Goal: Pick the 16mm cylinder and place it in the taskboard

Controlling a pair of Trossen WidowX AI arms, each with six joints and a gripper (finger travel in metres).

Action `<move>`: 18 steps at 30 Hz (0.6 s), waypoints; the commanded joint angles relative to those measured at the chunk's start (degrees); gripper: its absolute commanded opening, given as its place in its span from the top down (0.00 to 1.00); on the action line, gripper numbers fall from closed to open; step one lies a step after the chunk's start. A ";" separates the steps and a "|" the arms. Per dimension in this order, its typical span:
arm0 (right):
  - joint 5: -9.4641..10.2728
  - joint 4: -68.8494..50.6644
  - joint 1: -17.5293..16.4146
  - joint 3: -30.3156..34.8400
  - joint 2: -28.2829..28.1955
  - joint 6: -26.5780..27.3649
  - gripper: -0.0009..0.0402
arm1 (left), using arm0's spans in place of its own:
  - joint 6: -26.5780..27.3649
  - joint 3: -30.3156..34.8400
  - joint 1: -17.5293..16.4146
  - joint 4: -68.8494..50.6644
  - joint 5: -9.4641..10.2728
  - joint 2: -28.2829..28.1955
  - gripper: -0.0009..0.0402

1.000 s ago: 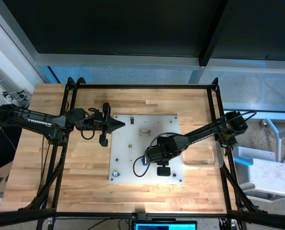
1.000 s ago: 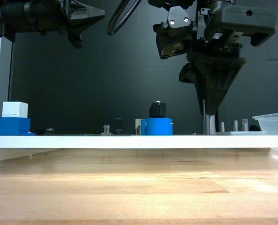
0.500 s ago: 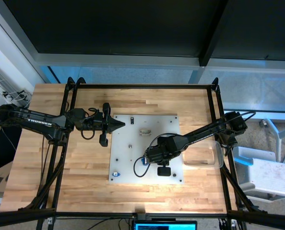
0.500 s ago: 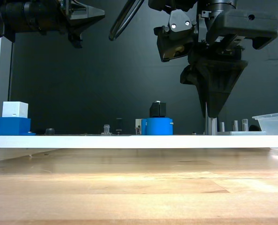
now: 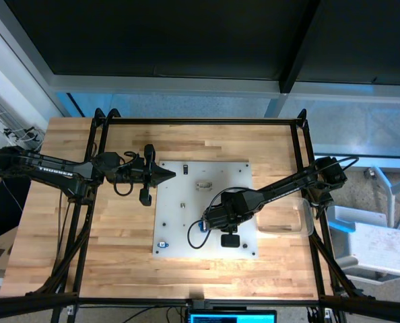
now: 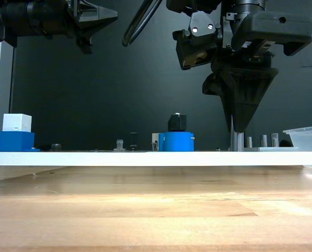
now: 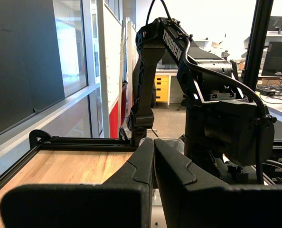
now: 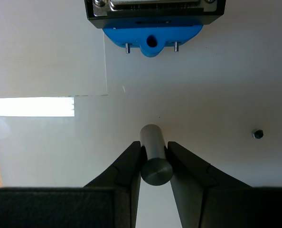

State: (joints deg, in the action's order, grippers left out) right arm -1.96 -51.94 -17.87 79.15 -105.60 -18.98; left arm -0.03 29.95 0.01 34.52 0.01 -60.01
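The 16mm cylinder (image 8: 155,159), a grey metal pin, stands upright between the fingers of my right gripper (image 8: 154,145), which is shut on it. In the low view the cylinder (image 6: 236,140) reaches down to the taskboard (image 6: 93,157) under the right gripper (image 6: 239,126). From above, the right gripper (image 5: 213,221) hangs over the near right part of the white taskboard (image 5: 180,229) and hides the cylinder. My left gripper (image 5: 166,173) hovers shut over the board's left edge, and its closed tips (image 7: 154,140) hold nothing.
A blue connector part (image 8: 151,35) sits on the board just beyond the cylinder. A blue round part (image 6: 177,142) and a blue block with a white cube (image 6: 14,139) stand on the board. A clear plastic tray (image 5: 287,217) lies right of the board.
In the low view the right gripper shifted slightly right with the cylinder and dropped a little, leaving less of the cylinder showing beneath it. The left arm has not moved.
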 commanded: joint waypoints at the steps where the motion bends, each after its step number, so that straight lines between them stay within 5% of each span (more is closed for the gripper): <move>1: 0.02 0.13 -0.02 0.04 0.04 0.00 0.91 | 0.00 0.00 0.00 0.02 0.00 0.00 0.98; 18: 0.09 1.75 -0.02 -0.11 -1.90 0.42 0.91 | -0.02 0.00 0.00 0.02 0.00 0.00 0.98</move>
State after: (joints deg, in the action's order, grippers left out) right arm -1.89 -50.54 -17.87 79.07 -107.46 -18.63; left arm -0.03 29.95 0.01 34.52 0.03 -60.01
